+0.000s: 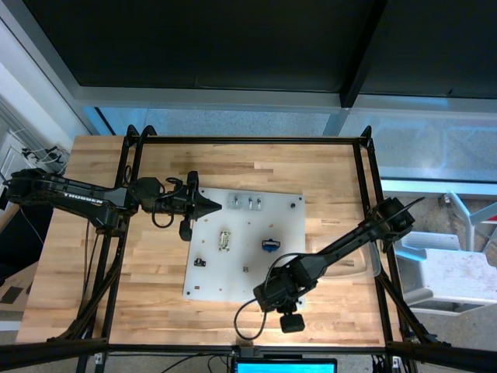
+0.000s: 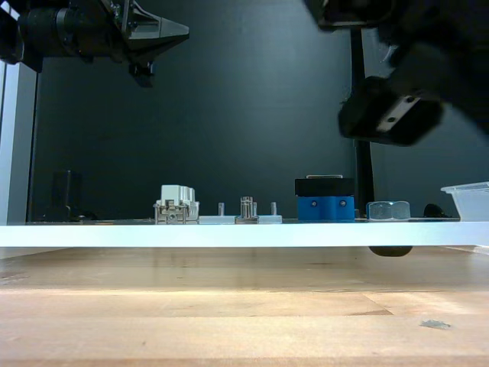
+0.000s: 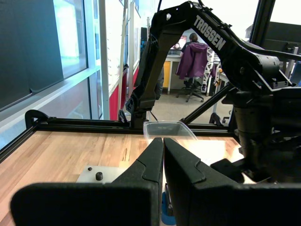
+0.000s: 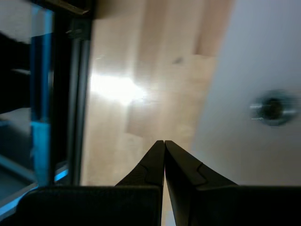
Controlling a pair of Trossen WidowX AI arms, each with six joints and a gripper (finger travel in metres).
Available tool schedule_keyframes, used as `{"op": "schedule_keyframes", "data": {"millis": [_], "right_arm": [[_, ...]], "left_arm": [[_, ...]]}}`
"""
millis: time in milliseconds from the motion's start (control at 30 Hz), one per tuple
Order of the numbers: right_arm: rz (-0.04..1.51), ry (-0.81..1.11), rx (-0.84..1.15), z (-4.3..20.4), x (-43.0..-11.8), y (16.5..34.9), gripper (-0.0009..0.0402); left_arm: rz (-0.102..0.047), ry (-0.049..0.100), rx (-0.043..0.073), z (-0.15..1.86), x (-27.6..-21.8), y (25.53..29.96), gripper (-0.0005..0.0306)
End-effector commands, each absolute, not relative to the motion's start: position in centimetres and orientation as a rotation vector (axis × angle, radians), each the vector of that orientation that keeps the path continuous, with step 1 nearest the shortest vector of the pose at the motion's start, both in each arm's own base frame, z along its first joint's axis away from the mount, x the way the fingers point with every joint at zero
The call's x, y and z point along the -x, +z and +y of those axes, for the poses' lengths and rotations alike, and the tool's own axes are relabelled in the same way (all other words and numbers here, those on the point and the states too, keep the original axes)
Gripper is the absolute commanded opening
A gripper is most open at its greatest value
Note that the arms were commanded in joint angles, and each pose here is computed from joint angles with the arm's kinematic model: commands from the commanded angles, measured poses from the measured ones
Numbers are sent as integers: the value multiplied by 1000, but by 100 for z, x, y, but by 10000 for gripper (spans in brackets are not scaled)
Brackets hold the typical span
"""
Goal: Pick the M12 fastener and fasten on the M12 threads
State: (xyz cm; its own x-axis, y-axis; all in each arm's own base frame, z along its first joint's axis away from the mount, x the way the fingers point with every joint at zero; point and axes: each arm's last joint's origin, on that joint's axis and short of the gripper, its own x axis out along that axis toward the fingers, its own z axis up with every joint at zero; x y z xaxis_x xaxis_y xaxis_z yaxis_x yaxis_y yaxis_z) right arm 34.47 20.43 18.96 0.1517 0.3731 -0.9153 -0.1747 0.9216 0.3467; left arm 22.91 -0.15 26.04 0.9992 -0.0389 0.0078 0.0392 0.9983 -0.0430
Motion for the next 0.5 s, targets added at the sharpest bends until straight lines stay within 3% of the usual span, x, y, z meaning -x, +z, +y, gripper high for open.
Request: {"op": "schedule_keyframes", "data": {"millis": [33, 500], "right_arm": [[1359, 354, -145, 2024, -3434, 1917, 0], [1271, 80, -42, 1953, -3455, 1902, 0]], "left_arm": [[-7, -39, 43, -15, -2292, 2605, 0], [-7, -39, 43, -14, -2292, 2605, 0]]}}
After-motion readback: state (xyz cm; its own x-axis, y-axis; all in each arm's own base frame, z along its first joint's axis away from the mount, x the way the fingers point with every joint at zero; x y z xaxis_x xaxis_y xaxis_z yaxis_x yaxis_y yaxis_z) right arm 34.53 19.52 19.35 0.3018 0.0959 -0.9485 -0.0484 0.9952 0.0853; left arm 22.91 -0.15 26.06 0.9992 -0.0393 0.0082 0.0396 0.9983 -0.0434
